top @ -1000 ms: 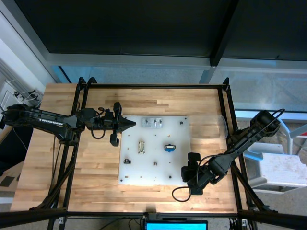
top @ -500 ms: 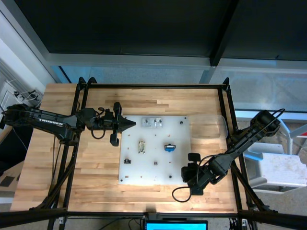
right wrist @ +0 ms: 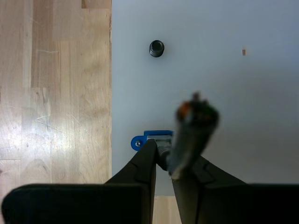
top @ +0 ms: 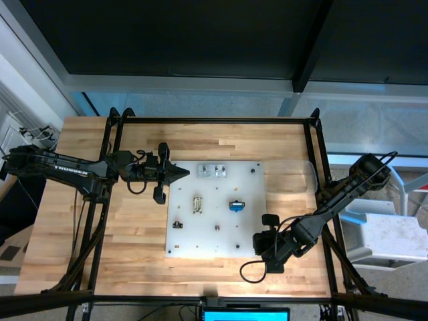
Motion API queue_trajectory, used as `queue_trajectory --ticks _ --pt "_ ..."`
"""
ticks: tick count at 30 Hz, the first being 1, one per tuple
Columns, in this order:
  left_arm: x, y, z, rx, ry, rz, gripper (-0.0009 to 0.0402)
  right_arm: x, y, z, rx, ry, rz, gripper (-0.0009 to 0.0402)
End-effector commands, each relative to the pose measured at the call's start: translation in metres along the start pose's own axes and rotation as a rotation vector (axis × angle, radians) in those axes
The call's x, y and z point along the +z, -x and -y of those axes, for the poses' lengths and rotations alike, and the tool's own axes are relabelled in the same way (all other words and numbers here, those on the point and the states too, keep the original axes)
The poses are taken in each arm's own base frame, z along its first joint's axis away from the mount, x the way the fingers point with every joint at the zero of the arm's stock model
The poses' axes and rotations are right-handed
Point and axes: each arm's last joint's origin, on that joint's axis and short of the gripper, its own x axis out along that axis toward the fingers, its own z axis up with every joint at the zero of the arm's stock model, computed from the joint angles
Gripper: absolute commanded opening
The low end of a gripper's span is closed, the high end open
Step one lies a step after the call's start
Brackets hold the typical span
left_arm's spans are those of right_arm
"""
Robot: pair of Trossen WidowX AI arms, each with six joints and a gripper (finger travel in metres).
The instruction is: Remove the rj45 connector and place it in the container
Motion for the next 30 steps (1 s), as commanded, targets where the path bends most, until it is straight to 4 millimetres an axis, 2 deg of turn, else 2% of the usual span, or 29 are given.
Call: queue_trajectory --ticks 1,24,30 --pt "0.0 0.0 0.0 0.0 0.0 0.0 0.0 0.0 -0.0003 -0.0003 0.003 0.002 -0.002 0.0006" --pt "0.0 0.0 -0.0001 0.0 0.0 0.0 0.0 0.0008 -0.0001 -0.0015 0.026 0.022 -0.003 0.0" --pt "0.0 0.0 -0.0001 0.0 0.0 0.0 0.0 0.0067 0.0094 -0.0028 0.028 0.035 0.002 0.0"
